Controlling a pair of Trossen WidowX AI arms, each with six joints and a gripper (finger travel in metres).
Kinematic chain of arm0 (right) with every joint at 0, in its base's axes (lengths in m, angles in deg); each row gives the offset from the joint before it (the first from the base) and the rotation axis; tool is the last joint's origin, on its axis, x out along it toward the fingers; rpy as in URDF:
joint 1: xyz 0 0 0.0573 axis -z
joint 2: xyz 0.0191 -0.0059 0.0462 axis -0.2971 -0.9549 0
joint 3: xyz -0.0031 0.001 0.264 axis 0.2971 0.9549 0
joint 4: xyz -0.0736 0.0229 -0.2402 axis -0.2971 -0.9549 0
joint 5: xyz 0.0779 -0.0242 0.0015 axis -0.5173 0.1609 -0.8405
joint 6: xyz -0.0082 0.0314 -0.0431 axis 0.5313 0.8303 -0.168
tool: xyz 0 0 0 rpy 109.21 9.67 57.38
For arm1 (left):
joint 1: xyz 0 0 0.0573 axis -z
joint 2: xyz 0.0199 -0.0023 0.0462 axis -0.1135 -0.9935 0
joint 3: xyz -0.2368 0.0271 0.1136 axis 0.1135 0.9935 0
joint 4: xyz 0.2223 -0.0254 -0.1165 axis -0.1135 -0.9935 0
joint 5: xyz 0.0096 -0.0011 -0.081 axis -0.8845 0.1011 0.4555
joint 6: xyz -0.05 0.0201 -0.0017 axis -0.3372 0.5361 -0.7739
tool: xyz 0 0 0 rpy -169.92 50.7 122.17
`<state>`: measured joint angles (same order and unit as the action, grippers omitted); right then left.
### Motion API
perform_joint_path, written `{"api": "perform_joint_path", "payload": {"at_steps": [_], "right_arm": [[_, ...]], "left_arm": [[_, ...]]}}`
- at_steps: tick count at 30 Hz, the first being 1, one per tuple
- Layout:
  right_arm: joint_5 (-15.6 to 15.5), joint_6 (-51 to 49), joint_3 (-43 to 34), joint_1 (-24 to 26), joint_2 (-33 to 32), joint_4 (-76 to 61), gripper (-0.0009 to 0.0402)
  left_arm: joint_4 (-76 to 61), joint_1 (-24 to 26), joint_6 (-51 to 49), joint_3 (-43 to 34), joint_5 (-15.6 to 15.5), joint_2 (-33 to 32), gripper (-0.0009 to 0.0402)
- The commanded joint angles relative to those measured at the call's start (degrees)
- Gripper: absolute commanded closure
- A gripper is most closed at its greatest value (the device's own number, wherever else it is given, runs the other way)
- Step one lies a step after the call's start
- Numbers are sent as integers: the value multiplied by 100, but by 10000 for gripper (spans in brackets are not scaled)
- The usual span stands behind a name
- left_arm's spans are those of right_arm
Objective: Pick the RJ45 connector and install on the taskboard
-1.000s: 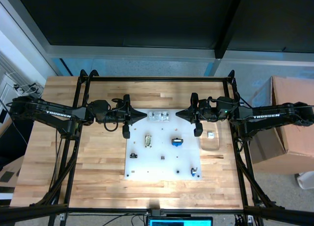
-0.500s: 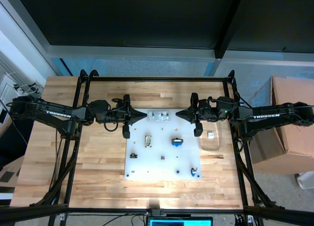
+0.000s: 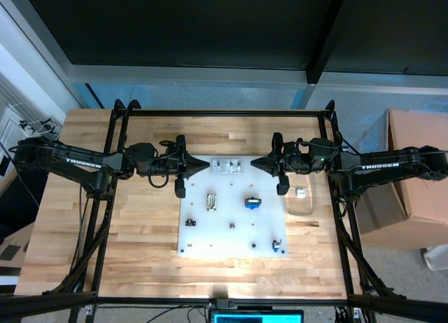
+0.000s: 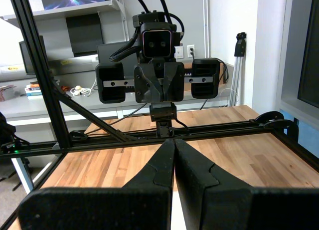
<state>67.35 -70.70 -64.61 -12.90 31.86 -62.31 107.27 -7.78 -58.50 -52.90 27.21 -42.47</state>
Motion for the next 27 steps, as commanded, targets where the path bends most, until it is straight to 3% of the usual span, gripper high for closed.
{"api": "perform_joint_path", "payload": {"at_steps": [1,27], "right_arm": [[0,2,-2,-2,2,0,393],[0,2,-2,-2,0,0,393]], "left_arm": [[2,-2,2,0,0,0,393],[0,0,2,0,0,0,393]]}}
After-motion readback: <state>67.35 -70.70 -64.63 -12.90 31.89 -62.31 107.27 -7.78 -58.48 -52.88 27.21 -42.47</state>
